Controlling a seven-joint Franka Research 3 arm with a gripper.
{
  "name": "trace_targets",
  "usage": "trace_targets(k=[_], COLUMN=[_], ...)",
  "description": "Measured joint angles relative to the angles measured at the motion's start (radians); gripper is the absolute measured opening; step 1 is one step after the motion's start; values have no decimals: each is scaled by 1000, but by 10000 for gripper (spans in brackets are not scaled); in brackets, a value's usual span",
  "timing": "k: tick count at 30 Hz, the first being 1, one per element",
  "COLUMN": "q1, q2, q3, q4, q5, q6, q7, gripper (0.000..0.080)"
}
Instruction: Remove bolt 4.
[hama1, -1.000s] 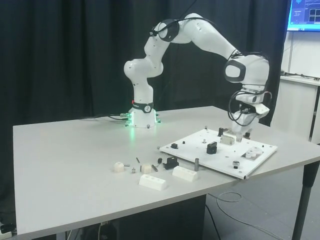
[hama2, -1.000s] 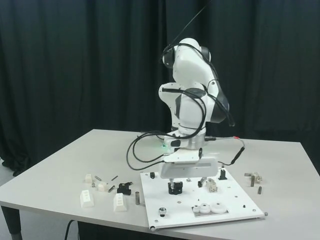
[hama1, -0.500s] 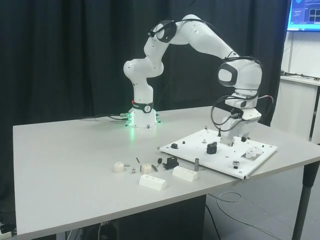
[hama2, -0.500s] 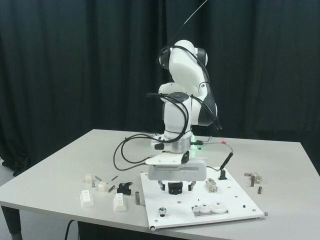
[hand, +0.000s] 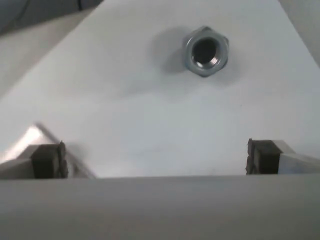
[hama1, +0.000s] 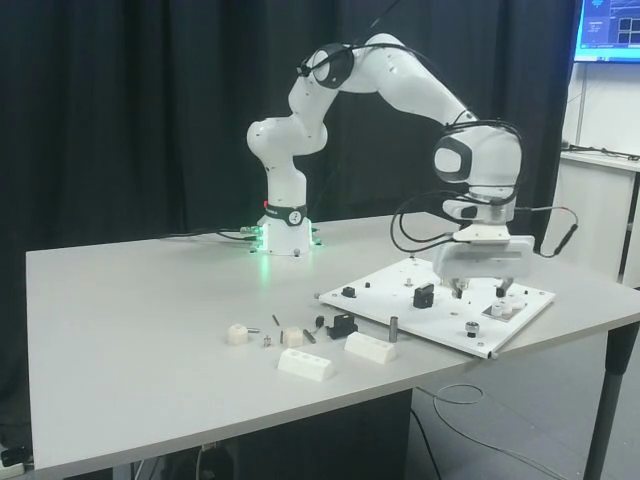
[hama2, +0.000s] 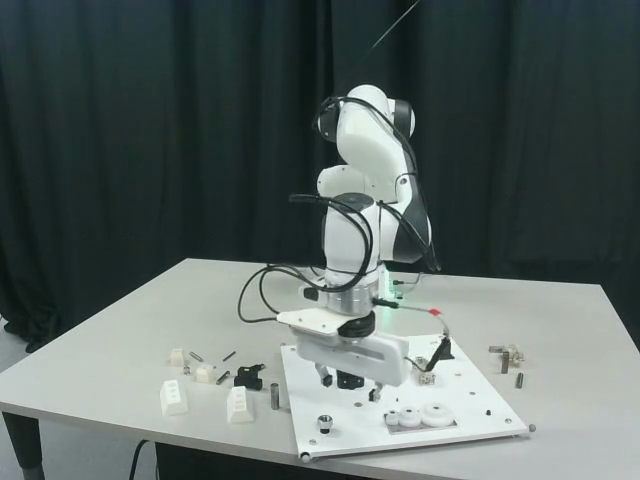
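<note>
**Open gripper hangs over the white board, a hex nut ahead of it**

Nearest the first room camera, we see loose parts on the grey table (hama1: 130, 300): two white blocks (hama1: 305, 364) at the front and a small black piece (hama1: 343, 325) just behind them, near the board's corner. Beyond these lies the white board (hama1: 385, 285), square to the table's edge, carrying a black fixture (hama1: 424, 295) and a pair of white gears (hama1: 505, 306) toward its far corner.

Above the board we find the gripper (hama1: 481, 291), its two fingers spread wide with nothing between them. In the wrist view each black fingertip pad (hand: 48, 160) sits at one side, with bare white board below. Ahead of the fingers a grey hex nut (hand: 206, 50) stands on the board, its threaded hole facing up; the same nut shows near the board's front edge in the second room view (hama2: 324, 423). We cannot tell which fastener on the board is bolt 4; none is in the gripper's grasp.

Farther back, the white arm (hama1: 400, 80) arches from its base (hama1: 283, 232), where green lights glow, and black curtains (hama1: 120, 100) close the scene. In the second room view, small metal parts (hama2: 507, 355) lie on the table past the board.
</note>
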Motion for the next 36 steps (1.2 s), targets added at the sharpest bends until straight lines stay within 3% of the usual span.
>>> trace_targets(k=[27,36], q1=[-32,-37], q2=[42,70], q3=[-25,-27], q4=[3,42], q5=[91,118], q6=[62,74], q7=[396,522], gripper=[800,800])
